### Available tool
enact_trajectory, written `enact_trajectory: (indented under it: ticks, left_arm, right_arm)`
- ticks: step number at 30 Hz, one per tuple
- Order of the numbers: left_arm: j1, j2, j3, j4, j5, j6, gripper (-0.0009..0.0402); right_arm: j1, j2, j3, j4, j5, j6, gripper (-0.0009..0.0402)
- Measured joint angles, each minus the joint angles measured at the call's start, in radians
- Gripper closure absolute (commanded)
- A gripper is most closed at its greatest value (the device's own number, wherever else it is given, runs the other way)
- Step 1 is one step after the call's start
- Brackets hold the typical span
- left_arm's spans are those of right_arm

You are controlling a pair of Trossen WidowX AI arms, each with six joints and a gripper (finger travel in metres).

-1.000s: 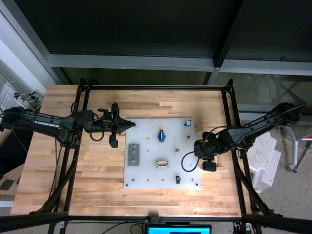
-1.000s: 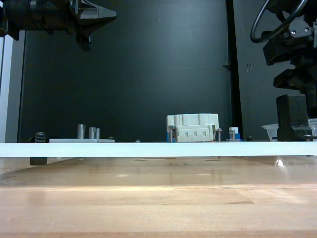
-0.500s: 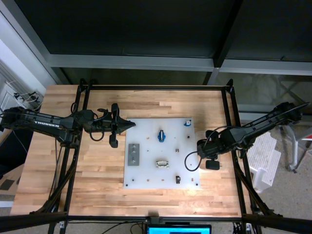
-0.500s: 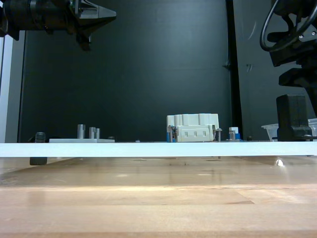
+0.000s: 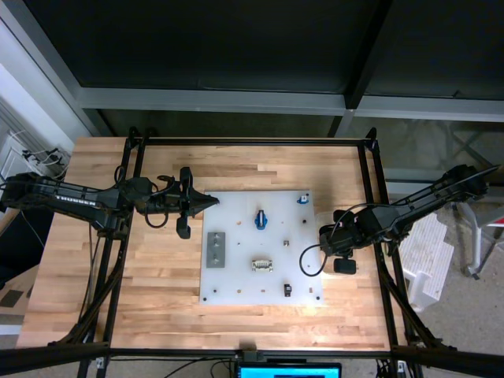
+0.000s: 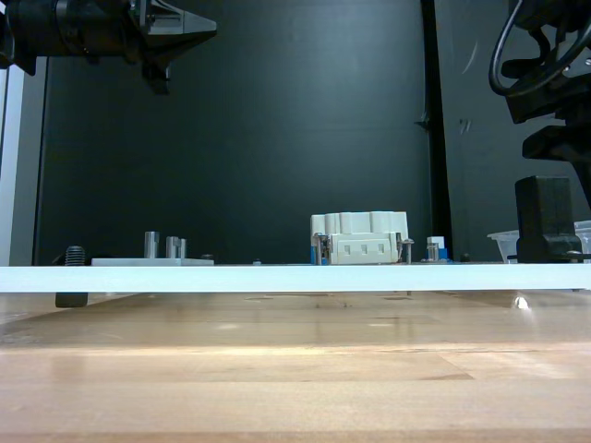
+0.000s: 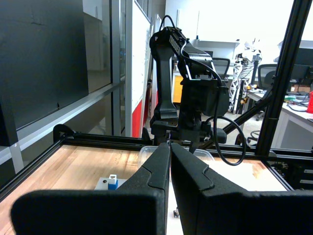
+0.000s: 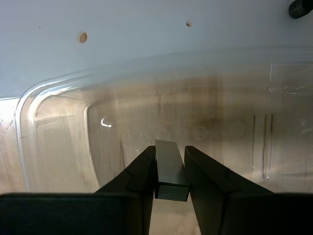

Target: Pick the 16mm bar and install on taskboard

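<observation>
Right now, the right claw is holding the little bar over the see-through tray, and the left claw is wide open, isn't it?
Not quite. The left gripper is shut, fingers pressed together, as the left wrist view shows, hovering above the far left corner of the taskboard. The rest is right: the right gripper holds the 16mm bar over the clear tray.

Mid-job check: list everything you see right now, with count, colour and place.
bar: 1, dark grey, held in right gripper, over tray
tray: 1, clear, on table beside board's right edge
board: 1, white, table centre
block: 1, grey with pegs, board's left part
connector: 1, white, board centre
blue parts: 2, board's far half
table: 1, wood
left gripper: shut, high above board's far-left corner
right gripper: shut on bar, beside board's right edge
</observation>
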Motion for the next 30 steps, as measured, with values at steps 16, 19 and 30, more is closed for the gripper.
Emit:
enact_trajectory:
  ticks: [16,19,30]
  left_arm:
    - [0.0,0.0,0.0,0.0,0.0,0.0,0.0393]
    - [0.0,0.0,0.0,0.0,0.0,0.0,0.0393]
    - [0.0,0.0,0.0,0.0,0.0,0.0,0.0393]
  right_arm:
    - [0.001,-0.009,0.0,-0.01,0.0,0.023,0.0144]
    - [0.002,-0.009,0.0,-0.01,0.0,0.023,0.0148]
    - [0.039,-0.009,-0.001,0.009,-0.01,-0.13,0.0172]
